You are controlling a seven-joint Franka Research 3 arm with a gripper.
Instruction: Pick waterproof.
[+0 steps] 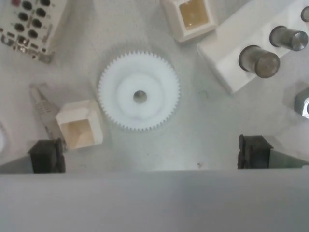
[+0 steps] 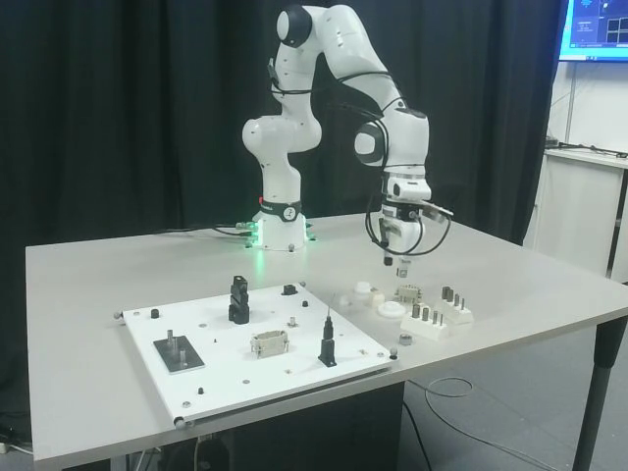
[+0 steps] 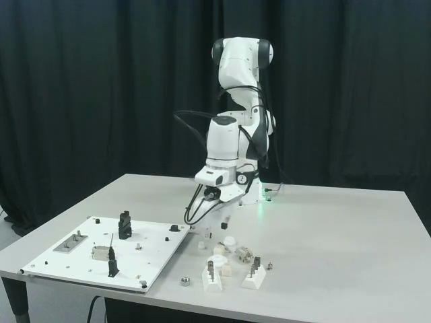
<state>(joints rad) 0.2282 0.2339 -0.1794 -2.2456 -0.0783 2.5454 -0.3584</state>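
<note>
While the gripper (image 1: pixel 149 152) hovers open-jawed above the table (image 1: pixel 217 130), this looks like the approach step. Which part is the waterproof I cannot tell; likeliest one of the small hollow square caps (image 1: pixel 79 128), just beside the white gear (image 1: pixel 139 91). Descent must avoid that gear and the peg block (image 1: pixel 251 48) nearby.

white gear (image 1: pixel 139 90) between tool (image 1: pixel 149 153) fingers spread wide; hollow white cube (image 1: pixel 79 124) beside.
</note>
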